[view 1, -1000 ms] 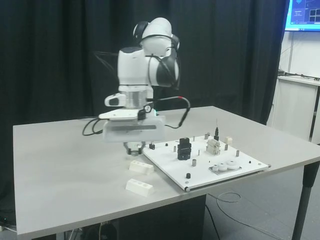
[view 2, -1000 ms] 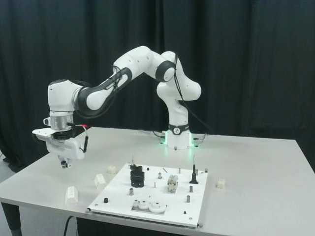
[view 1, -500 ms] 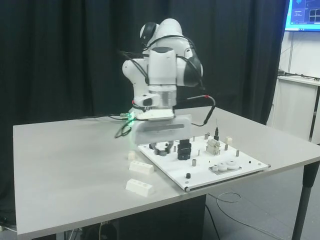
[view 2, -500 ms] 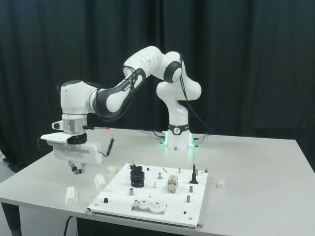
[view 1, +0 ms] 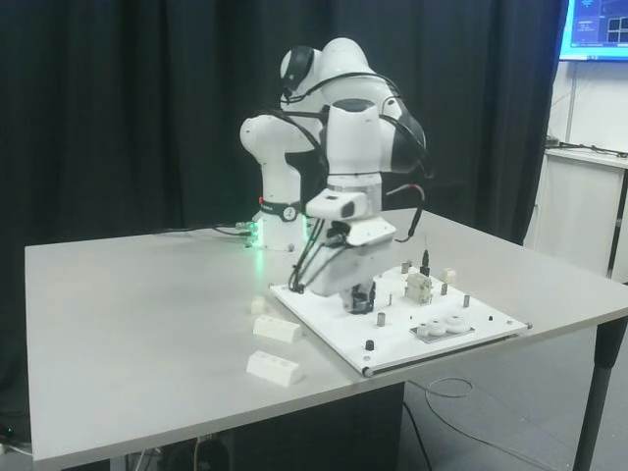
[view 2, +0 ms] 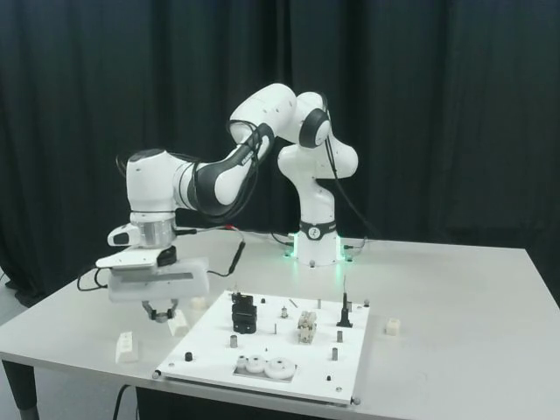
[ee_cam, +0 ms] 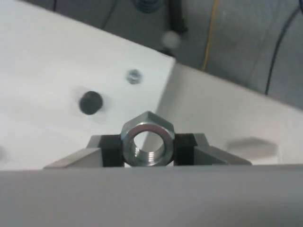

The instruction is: Insert bolt 4.

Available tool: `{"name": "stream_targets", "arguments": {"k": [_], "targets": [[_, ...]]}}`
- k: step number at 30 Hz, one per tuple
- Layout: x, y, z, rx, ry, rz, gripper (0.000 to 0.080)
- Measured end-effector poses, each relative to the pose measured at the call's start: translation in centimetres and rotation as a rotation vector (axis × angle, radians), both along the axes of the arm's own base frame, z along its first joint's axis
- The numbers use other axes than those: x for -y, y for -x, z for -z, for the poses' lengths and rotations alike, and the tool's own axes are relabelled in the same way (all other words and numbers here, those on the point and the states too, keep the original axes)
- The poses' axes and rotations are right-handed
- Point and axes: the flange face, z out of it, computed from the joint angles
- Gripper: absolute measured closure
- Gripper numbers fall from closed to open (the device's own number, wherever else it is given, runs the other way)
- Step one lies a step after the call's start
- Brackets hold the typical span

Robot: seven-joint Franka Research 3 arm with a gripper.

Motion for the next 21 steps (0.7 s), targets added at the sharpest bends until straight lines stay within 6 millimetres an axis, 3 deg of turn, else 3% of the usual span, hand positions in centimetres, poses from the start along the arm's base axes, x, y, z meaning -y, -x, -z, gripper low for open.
{"name": "stream_targets", "arguments": {"k": [21], "targets": [[-4.0, -0.2, 4.0, -0.081, -0.006, -0.341, 0.0578]]}}
